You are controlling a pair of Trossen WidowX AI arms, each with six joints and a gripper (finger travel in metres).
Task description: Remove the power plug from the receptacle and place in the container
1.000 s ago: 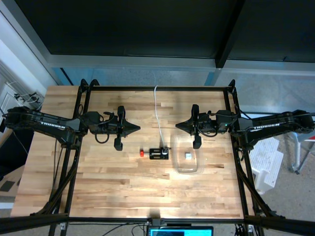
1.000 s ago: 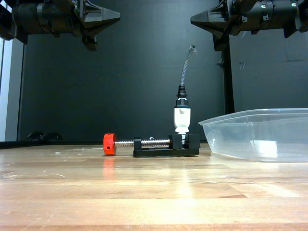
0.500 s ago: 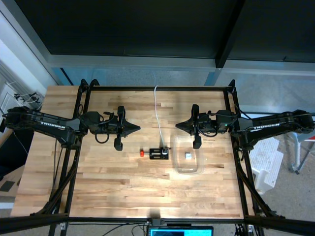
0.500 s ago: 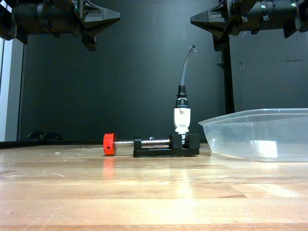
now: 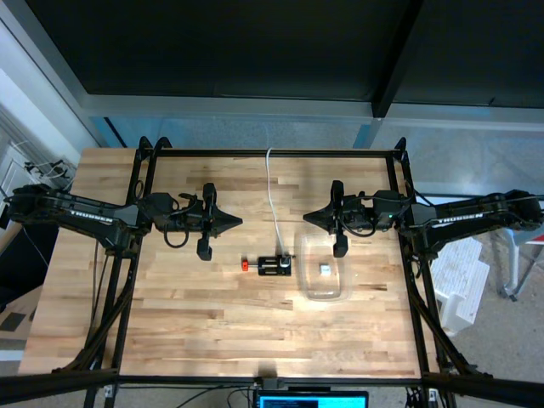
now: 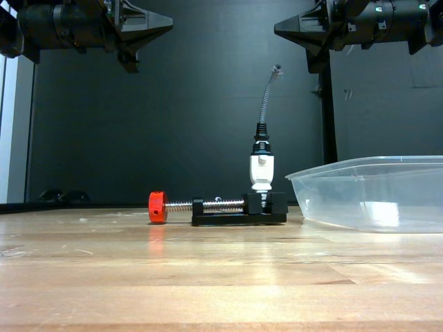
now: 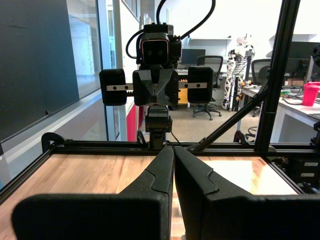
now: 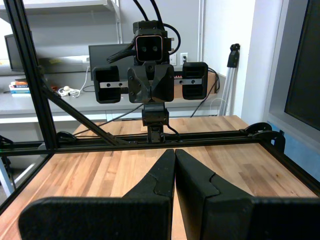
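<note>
"Movement since a second ago: is any seen?"

"None. The left gripper (image 5: pixel 234 222) and right gripper (image 5: pixel 308 216) are held high over the table (image 5: pixel 170 323), both closed tight, nothing gripped. The power plug (image 6: pixel 261 144) is seated upright in the receptacle (image 6: pixel 239 207), beside the container (image 6: pixel 367 197). Removal is judged not yet begun."

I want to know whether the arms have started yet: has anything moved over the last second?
Nothing visibly changed. The left gripper and right gripper hover shut above the table, facing each other; the power plug sits in the receptacle, beside the container.
</note>
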